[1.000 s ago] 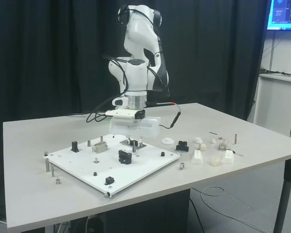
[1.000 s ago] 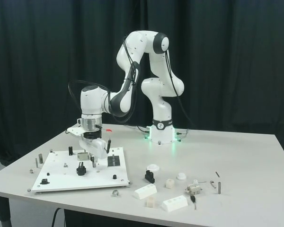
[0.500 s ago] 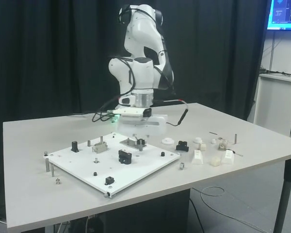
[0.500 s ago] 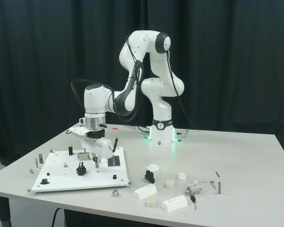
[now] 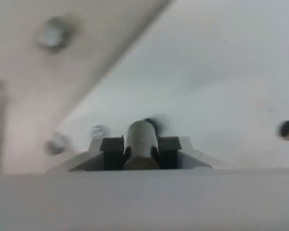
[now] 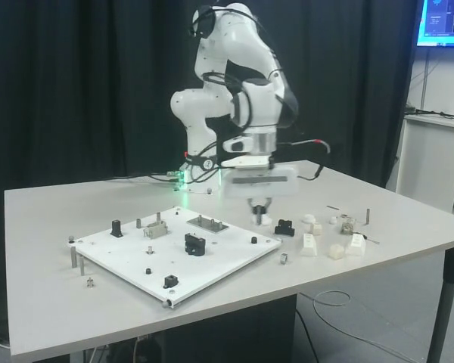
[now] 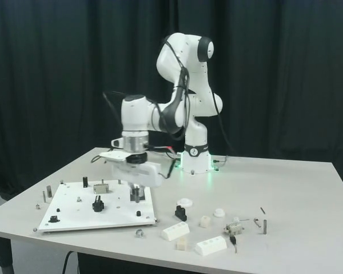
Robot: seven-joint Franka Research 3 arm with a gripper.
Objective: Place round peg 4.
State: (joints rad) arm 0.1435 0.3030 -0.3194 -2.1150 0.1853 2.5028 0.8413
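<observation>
Several loose parts were scattered on the grey table (image 6: 53,219) on the side of the white board (image 6: 227,261) away from its standing pegs: a black bracket (image 6: 284,226), a white disc (image 7: 185,202), white blocks (image 6: 308,245) and a thin grey pin (image 7: 264,226) standing upright. On the board itself were seen a black block (image 6: 194,244), a grey fixture (image 6: 157,228), a dark plate with short pins (image 6: 208,221) and small black studs (image 6: 253,240). None of these was touching the gripper (image 6: 259,212), which was held in the air above the board's edge nearest the loose parts, close over the white disc as seen from the first room camera.

In the wrist view a grey cylinder, the round peg (image 5: 141,144), was seen gripped between the two black finger pads (image 5: 112,150), the fingers being closed narrowly onto its sides. The peg was thus carried clear of the table, not set in any hole. Its long axis was seen to run along the fingers, pointing downward toward the board surface below, with the lower end free. A dark round hole (image 5: 287,129) and blurred studs (image 5: 52,32) were visible beneath, well apart from the peg's tip.
</observation>
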